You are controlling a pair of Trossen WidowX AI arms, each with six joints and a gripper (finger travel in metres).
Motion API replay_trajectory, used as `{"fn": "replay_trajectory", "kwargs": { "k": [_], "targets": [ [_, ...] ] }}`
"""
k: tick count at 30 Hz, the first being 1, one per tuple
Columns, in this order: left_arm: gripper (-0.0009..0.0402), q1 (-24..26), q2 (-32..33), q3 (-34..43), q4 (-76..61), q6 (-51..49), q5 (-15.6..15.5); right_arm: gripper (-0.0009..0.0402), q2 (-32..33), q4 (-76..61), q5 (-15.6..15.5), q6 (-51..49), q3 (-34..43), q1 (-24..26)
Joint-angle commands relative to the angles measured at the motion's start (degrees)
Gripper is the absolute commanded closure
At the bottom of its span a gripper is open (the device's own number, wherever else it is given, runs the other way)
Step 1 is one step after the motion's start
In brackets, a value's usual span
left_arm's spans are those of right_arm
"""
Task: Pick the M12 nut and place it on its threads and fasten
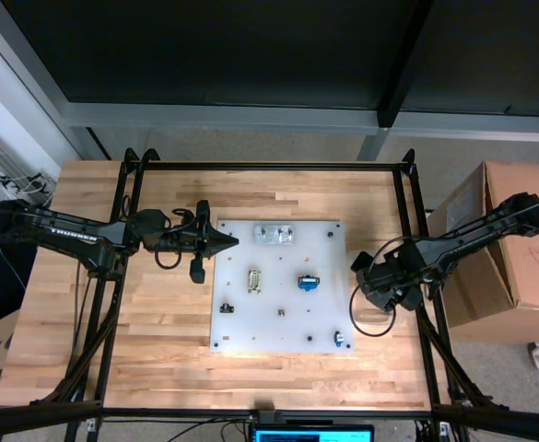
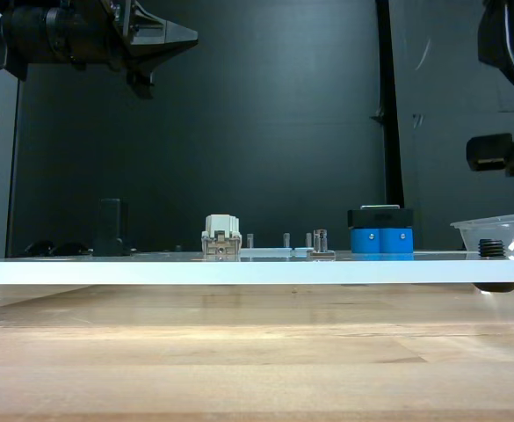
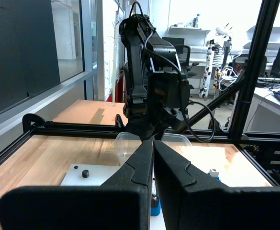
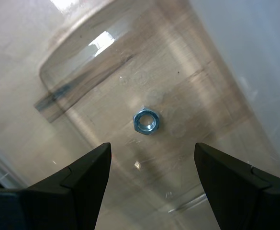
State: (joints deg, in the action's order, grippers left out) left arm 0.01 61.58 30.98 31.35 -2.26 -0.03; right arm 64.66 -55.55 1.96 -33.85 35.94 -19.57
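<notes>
Black-fingered, the left gripper (image 3: 152, 142) hung pinched together and empty over the white board's (image 1: 251, 322) left edge. The right gripper (image 4: 151, 151) hovered spread wide above the clear tray (image 4: 53, 67), straddling the small silver six-sided M12 nut (image 4: 146, 121), which lay flat and free inside. Picking seemed in hand; next, lower and close. Its stud (image 2: 492, 249) stood bare.
</notes>
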Motion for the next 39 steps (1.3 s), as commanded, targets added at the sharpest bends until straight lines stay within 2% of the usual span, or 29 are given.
{"fn": "replay_trajectory", "kwargs": {
  "k": [1, 11, 13, 23, 39],
  "targets": [
    [0.0393, 0.00, 0.02, 0.02, 0.02, 0.02, 0.00, 0.0162, 1.75, 1.92, -0.04, -0.17, -0.61, -0.09],
    [0.0393, 0.00, 0.00, 0.02, 0.02, 0.02, 0.00, 0.0187, 7.19, 6.36, -1.14, -4.59, -1.70, -0.46],
    [0.0393, -0.02, 0.00, 0.02, 0.04, 0.02, 0.00, 0.0192, 7.74, 6.78, -2.03, -5.73, -1.86, -0.50],
    [0.0393, -0.02, 0.02, 0.02, 0.02, 0.02, 0.00, 0.0219, 8.72, 10.71, -1.97, -5.73, -4.02, -0.57],
    [0.0393, 0.00, 0.02, 0.02, 0.02, 0.02, 0.00, 0.0333, 8.63, 10.69, -1.99, -5.70, -4.11, -0.57]
  ]
}}
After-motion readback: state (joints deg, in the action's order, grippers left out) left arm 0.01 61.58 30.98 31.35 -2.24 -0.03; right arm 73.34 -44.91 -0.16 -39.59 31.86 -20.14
